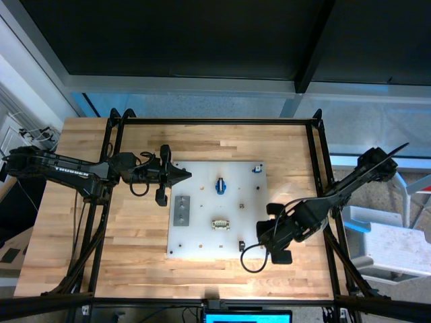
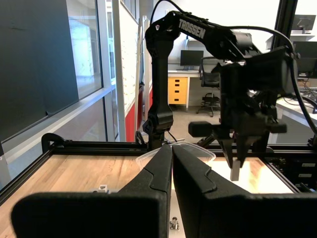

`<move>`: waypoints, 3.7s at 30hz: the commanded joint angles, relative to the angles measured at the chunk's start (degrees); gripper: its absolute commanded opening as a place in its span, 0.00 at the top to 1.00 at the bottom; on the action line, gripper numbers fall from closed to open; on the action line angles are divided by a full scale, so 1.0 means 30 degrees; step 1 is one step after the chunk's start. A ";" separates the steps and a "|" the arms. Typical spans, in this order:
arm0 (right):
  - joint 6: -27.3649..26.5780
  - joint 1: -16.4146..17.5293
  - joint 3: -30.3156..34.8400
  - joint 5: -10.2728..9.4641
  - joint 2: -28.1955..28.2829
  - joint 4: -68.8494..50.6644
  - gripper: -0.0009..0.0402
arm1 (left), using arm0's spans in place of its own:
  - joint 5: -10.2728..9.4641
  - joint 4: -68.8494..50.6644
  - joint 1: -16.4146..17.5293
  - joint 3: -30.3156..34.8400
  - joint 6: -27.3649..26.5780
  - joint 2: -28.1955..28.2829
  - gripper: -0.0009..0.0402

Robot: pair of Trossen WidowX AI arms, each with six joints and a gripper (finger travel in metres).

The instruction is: Pick the 16mm bar from the taskboard and place it in the container

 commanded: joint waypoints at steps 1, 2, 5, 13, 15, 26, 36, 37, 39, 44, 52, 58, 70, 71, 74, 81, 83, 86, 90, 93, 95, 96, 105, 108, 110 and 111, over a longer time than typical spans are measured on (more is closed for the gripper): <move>0.0022 -0.0138 -0.0007 0.0219 -0.0699 -0.0962 0.96 | 0.0000 0.0007 0.0000 0.0000 0.0000 0.0007 0.98; 0.0036 -0.0168 -0.0007 0.0401 -0.0882 -0.1209 0.96 | 0.0000 0.0007 0.0000 0.0000 0.0000 0.0007 0.98; 0.0087 -0.0197 -0.0007 0.0503 -0.1421 -0.1566 0.96 | 0.0000 0.0007 0.0000 0.0000 0.0000 0.0000 0.98; 0.0073 -0.0554 -0.0007 0.0503 -0.2091 -0.2135 0.96 | 0.0007 0.0007 0.0000 0.0000 0.0000 0.0007 0.98; 0.0080 -0.0568 -0.0007 0.0503 -0.2127 -0.2259 0.96 | 0.0000 0.0007 0.0007 0.0000 0.0000 0.0007 0.98; 0.2098 -0.1501 -0.1217 0.0517 -0.3417 -0.2739 0.96 | 0.0000 0.0007 0.0000 0.0000 0.0000 0.0007 0.98; 0.3898 -0.2346 -0.3796 0.0517 -0.5705 -0.2812 0.96 | 0.0000 0.0007 0.0000 0.0000 0.0000 0.0000 0.98; 0.4138 -0.2404 -0.4073 0.0510 -0.5945 -0.2827 0.96 | 0.0000 0.0007 0.0000 0.0000 0.0000 0.0007 0.98; 0.4437 -0.2557 -0.4554 0.0495 -0.6419 -0.2929 0.96 | 0.0000 0.0007 0.0007 0.0000 0.0000 0.0007 0.98; 0.4809 -0.2725 -0.5617 0.0423 -0.7439 -0.3111 0.96 | 0.0000 0.0007 0.0000 0.0000 0.0000 0.0007 0.98; 0.5391 -0.2732 -0.6492 0.0299 -0.8386 -0.4167 0.96 | 0.0000 0.0007 0.0007 0.0000 0.0000 0.0007 0.98; 0.5370 -0.2783 -0.7490 -0.0168 -0.8786 -0.4153 0.96 | 0.0000 0.0007 0.0000 0.0000 0.0000 0.0007 0.98; 0.5304 -0.2798 -0.8466 -0.0189 -0.8779 -0.3286 0.96 | 0.0007 0.0007 0.0007 0.0000 0.0000 0.0007 0.98; 0.5304 -0.2798 -0.8466 -0.0189 -0.8757 -0.3286 0.96 | 0.0007 0.0007 0.0007 0.0000 0.0000 0.0000 0.98; 0.5202 -0.2798 -0.8473 -0.0197 -0.8633 -0.3257 0.96 | 0.0000 0.0007 0.0007 0.0000 0.0000 0.0007 0.98; 0.5136 -0.2790 -0.8473 -0.0219 -0.8619 -0.3002 0.95 | 0.0000 0.0007 0.0000 0.0000 0.0000 0.0007 0.98; 0.5136 -0.2790 -0.8473 -0.0219 -0.8619 -0.2892 0.92 | 0.0000 0.0007 0.0000 0.0000 0.0000 0.0007 0.98; 0.5064 -0.2790 -0.8473 -0.0204 -0.8619 -0.2849 0.85 | 0.0007 0.0007 0.0000 0.0000 0.0000 0.0007 0.98; 0.4816 -0.2790 -0.8473 -0.0189 -0.8619 -0.2820 0.75 | 0.0000 0.0007 0.0000 0.0000 0.0000 0.0007 0.98; 0.4641 -0.2790 -0.8473 -0.0189 -0.8619 -0.2820 0.68 | 0.0000 0.0007 0.0007 0.0000 0.0000 0.0007 0.98; 0.4626 -0.2790 -0.8473 -0.0168 -0.8619 -0.2849 0.63 | 0.0000 0.0007 0.0007 0.0000 0.0000 0.0007 0.98; 0.4575 -0.2790 -0.8473 -0.0175 -0.8619 -0.2849 0.61 | 0.0000 0.0007 0.0007 0.0000 0.0000 0.0007 0.98; 0.4561 -0.2790 -0.8473 -0.0182 -0.8619 -0.2863 0.49 | 0.0000 0.0007 0.0000 0.0000 0.0000 0.0000 0.98; 0.4561 -0.2790 -0.8473 -0.0182 -0.8619 -0.2863 0.47 | 0.0000 0.0007 0.0000 0.0000 0.0000 0.0007 0.98; 0.4568 -0.2790 -0.8473 -0.0182 -0.8619 -0.2863 0.47 | 0.0000 0.0007 0.0007 0.0000 0.0000 0.0007 0.98; 0.4568 -0.2790 -0.8473 -0.0182 -0.8619 -0.2863 0.47 | 0.0000 0.0007 0.0000 0.0000 0.0000 0.0007 0.98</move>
